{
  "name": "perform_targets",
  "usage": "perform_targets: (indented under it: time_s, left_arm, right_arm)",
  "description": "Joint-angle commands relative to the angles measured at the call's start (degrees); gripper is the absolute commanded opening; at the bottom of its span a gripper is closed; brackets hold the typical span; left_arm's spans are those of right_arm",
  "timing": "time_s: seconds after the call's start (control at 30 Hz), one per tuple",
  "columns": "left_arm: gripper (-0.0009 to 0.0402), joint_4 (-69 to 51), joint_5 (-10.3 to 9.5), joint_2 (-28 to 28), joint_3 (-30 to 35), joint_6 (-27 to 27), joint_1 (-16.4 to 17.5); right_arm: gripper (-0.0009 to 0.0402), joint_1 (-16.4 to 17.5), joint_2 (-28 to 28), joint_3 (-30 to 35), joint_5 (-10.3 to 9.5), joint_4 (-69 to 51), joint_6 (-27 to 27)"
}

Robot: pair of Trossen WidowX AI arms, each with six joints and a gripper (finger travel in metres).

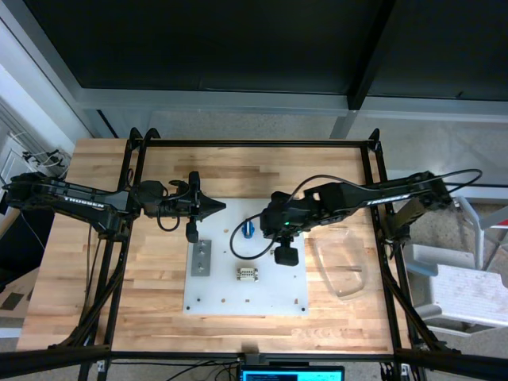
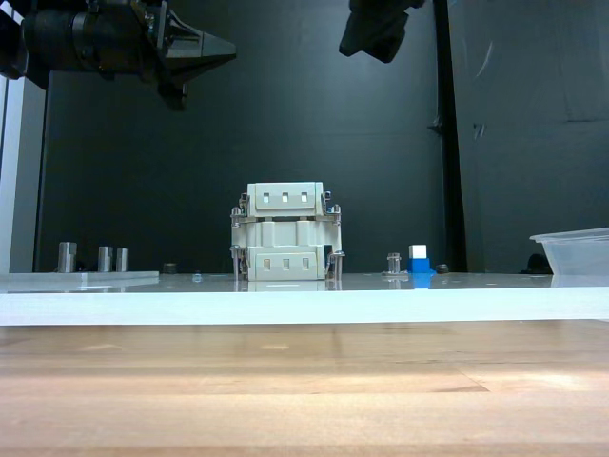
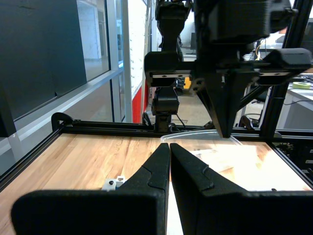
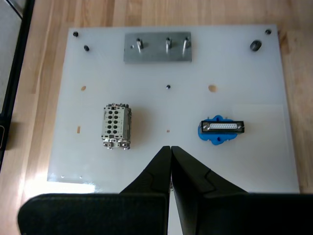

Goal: Remove the HAN10-E connector and place it in the container

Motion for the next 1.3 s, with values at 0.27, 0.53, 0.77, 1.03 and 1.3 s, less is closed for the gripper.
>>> perform_targets:
  time_s: [0.27,0.53,0.77,1.03,1.3]
  left_arm:
    - [0.0,0.02,0.02,0.02,0.02,0.02,0.02]
    - [0.0,0.02,0.02,0.02,0.02,0.02,0.02]
    - [0.0,0.02,0.02,0.0,0.02,0.02,0.02]
    - [0.0,0.02,0.02,0.02,0.02,0.02,0.0]
    - [0.0,0.0,0.02,0.0,0.02,0.02,0.0]
  right_arm:
    - [0.0,1.66,11.23,14.49,0.04,-10.91,3.21]
    - [0.0,3.34,19.85,24.55,0.2,-16.61,5.31]
    - [0.0,4.04,24.72,29.88,0.0,-18.71,8.04]
    - [0.0019,5.01,27.69,29.9,-0.09,-18.78,8.0]
    - [0.0147,5.51,29.4,29.79,0.0,-16.39,8.24]
